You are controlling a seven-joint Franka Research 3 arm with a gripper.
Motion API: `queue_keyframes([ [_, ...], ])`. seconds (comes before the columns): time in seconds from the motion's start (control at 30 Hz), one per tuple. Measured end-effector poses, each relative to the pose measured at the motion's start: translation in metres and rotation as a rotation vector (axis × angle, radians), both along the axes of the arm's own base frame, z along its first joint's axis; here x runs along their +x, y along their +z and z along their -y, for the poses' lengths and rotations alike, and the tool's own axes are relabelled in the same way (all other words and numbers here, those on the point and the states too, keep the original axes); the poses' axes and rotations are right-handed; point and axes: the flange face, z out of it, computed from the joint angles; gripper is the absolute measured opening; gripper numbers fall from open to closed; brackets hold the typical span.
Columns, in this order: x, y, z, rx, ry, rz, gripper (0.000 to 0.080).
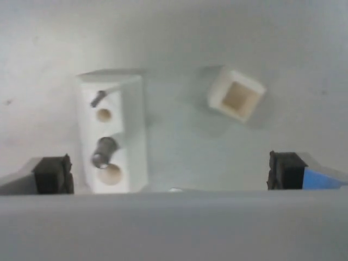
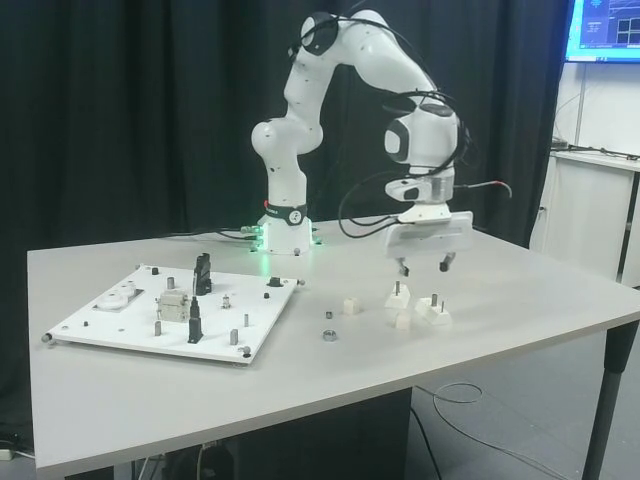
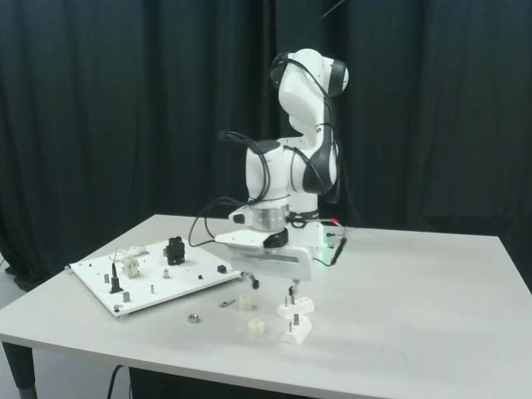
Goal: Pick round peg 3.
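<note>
Black curtains hang behind a grey table (image 2: 520, 300) on which the white seven-joint arm (image 2: 330, 80) is bolted. Its gripper (image 2: 424, 264) hangs above a small group of white parts near the table's middle, touching none of them. In the wrist view the two black fingertips (image 1: 53, 175) stand wide apart with only bare table between them, so the jaws are spread and hold nothing.

Below the gripper a long white holder block (image 1: 111, 133) lies on the table, with a row of round holes along its upper face. A thick grey metal round peg (image 1: 103, 151) stands in one of its holes, beside an empty wider hole; a much thinner grey pin (image 1: 98, 98) stands at the block's far end. Which of these is peg 3 cannot be told. The thick peg sits close to one fingertip, not between the two.

A small white cube with a square recess (image 1: 236, 93) lies apart from the block, tilted to it.

Farther along the table rests a flat white assembly board (image 2: 170, 315) carrying small black and grey fittings, and a small grey ring (image 2: 328, 334) lies on the table between the board and the white parts.
</note>
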Motion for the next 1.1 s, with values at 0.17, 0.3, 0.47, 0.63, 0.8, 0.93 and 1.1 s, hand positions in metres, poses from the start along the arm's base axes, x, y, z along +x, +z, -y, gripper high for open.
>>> queue_keyframes([
  [0.17, -0.001, -0.012, -0.018, -0.006, -0.005, -0.002, 0.08],
  [0.3, -0.001, -0.023, -0.029, -0.016, -0.009, 0.001, 0.08],
  [0.47, -0.001, -0.039, -0.039, -0.028, -0.008, 0.001, 0.08],
  [0.63, -0.003, -0.054, -0.045, -0.039, -0.012, -0.002, 0.08],
  [0.8, -0.005, -0.067, -0.047, -0.048, -0.021, -0.017, 0.08],
  [0.93, -0.009, -0.075, -0.048, -0.053, -0.03, -0.031, 0.08],
  [1.1, -0.014, -0.081, -0.05, -0.053, -0.041, -0.039, 0.08],
])
